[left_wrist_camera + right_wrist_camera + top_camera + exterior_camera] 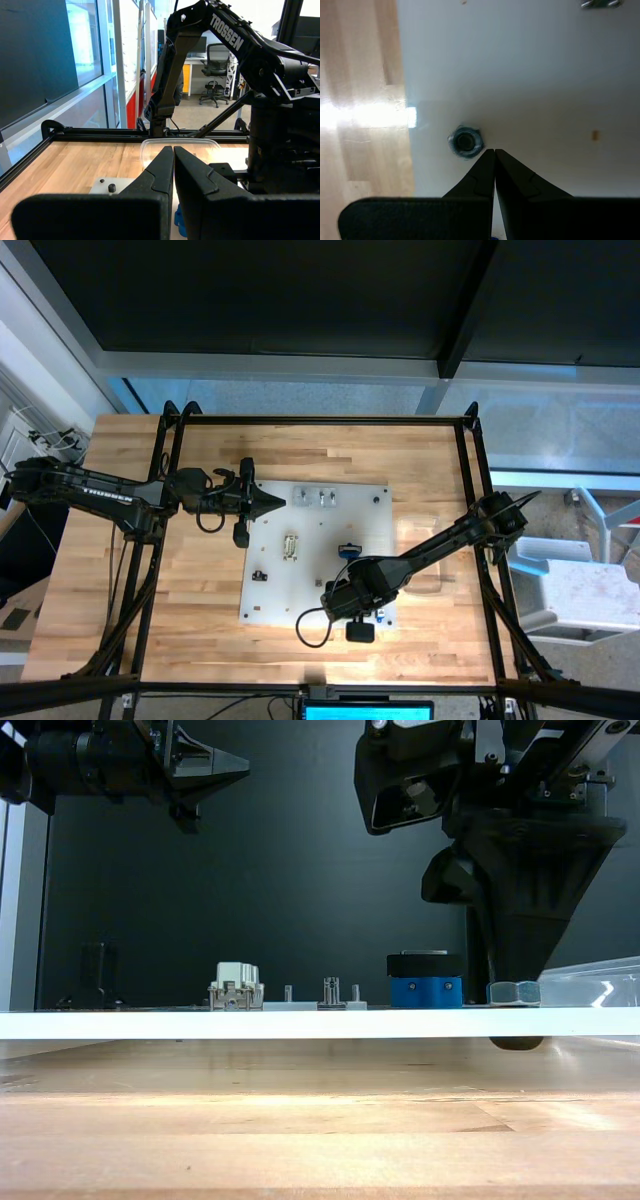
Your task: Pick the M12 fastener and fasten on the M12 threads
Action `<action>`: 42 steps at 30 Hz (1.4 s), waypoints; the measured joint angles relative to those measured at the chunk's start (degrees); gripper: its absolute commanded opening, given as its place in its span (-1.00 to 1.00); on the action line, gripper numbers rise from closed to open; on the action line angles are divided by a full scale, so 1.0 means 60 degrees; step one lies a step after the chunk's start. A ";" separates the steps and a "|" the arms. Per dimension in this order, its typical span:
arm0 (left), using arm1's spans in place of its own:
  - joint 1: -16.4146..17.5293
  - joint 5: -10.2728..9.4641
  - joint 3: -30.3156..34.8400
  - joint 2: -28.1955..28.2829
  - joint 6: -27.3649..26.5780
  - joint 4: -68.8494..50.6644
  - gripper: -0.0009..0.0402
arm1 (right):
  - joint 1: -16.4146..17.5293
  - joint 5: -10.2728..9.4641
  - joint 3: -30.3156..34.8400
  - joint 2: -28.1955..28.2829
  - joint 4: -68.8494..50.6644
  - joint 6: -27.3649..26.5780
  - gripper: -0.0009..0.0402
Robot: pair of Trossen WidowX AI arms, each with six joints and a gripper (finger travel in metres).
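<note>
Your right gripper [494, 150] points down at white board [365, 520] near its near right edge, fingers pressed together, gripping nothing. Small silver nut [465, 141] lies flat at board level just beside fingertips, dark centre showing. Whether it sits on stud, you cannot tell. Your left gripper [173, 148], fingers also together, hangs high over board's far left edge.

High view looks down, low view level, both sharing the white board [290, 585]
</note>
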 measured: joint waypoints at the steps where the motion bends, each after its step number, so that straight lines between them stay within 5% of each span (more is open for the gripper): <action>1: 0.0000 0.0000 0.0004 0.0000 0.0000 0.0000 -0.96 | 0.0000 -0.0375 0.0000 0.0000 0.0036 -0.0022 -0.96; 4: 0.0000 0.0000 0.0000 0.0000 -0.0004 0.0000 -0.96 | 0.0000 -0.1978 -0.0004 0.0000 0.0525 -0.0357 -0.96; 6: 0.0000 0.0000 0.0004 0.0000 0.0000 0.0000 -0.96 | 0.0007 -0.2605 -0.0004 -0.0004 0.0539 -0.0612 -0.96; 11: 0.0000 0.0000 0.0004 -0.0004 -0.0004 0.0004 -0.96 | -0.0007 -0.2619 -0.0004 -0.0018 0.0386 -0.0732 -0.96; 16: 0.0000 0.0000 0.0004 -0.0004 0.0000 0.0000 -0.96 | 0.0015 -0.2197 0.0080 -0.0091 0.0178 -0.0514 -0.96; 23: 0.0000 0.0000 0.0000 0.0000 -0.0004 0.0000 -0.96 | -0.0004 -0.1075 0.0361 -0.0240 -0.0266 -0.0514 -0.96; 29: 0.0000 0.0000 0.0000 0.0000 0.0000 0.0000 -0.96 | 0.0000 0.0219 0.0335 -0.0091 -0.0554 -0.0503 -0.96; 34: 0.0000 0.0000 0.0004 -0.0004 0.0000 0.0000 -0.96 | 0.0000 0.0546 0.0328 0.0025 -0.0455 -0.0397 -0.96; 42: 0.0000 0.0000 0.0004 -0.0004 0.0000 0.0000 -0.96 | 0.0000 0.0576 0.0324 0.0069 -0.0375 -0.0328 -0.96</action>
